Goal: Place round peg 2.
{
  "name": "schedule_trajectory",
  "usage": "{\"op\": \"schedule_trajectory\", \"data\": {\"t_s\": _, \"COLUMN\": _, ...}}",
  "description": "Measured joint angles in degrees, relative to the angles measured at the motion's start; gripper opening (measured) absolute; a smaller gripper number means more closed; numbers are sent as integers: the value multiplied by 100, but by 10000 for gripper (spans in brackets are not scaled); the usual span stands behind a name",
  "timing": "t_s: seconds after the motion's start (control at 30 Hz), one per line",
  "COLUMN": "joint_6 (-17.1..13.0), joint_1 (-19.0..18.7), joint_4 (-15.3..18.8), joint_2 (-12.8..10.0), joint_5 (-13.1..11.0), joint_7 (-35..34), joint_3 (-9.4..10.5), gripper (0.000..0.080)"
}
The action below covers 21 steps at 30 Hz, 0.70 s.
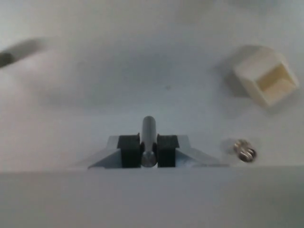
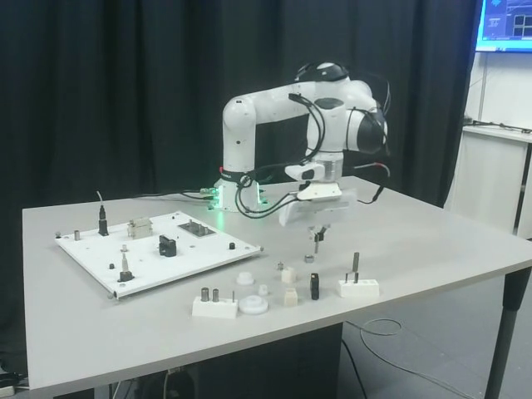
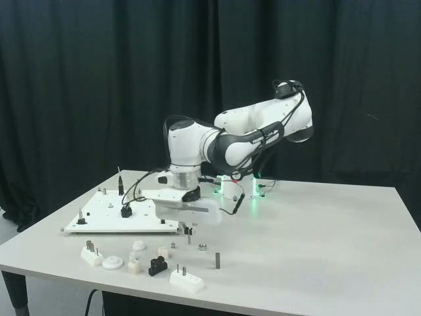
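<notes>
1. Black curtains are hung behind the grey table (image 2: 432, 241).
2. Above it, the white arm (image 3: 253, 135) is bent forward, wrist down.
3. The round peg (image 1: 148, 141) is clamped upright in the gripper (image 1: 148, 151), above the tabletop.

Grey table (image 2: 432, 241) has a white board (image 2: 199, 248) lying flat on one side. Near the front edge there's a scatter of small stuff: a white block (image 2: 215, 306) with pegs in it, a white disc (image 2: 252, 305), a black piece (image 2: 315, 285), and another white holder (image 2: 358, 288).
</notes>
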<state>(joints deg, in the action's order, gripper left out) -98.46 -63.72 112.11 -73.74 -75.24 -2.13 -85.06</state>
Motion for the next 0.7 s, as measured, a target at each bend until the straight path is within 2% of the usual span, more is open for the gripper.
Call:
{"op": "schedule_trajectory", "data": {"t_s": 0.33, "joint_6": -276, "joint_1": -98, "joint_4": -81, "joint_2": 2, "joint_5": -171, "joint_7": 13, "joint_3": 286, "gripper": 71}}
{"op": "schedule_trajectory", "data": {"t_s": 0.7, "joint_6": -520, "joint_1": -237, "joint_4": -89, "joint_2": 2, "joint_5": -197, "joint_7": 28, "joint_3": 521, "gripper": 71}}
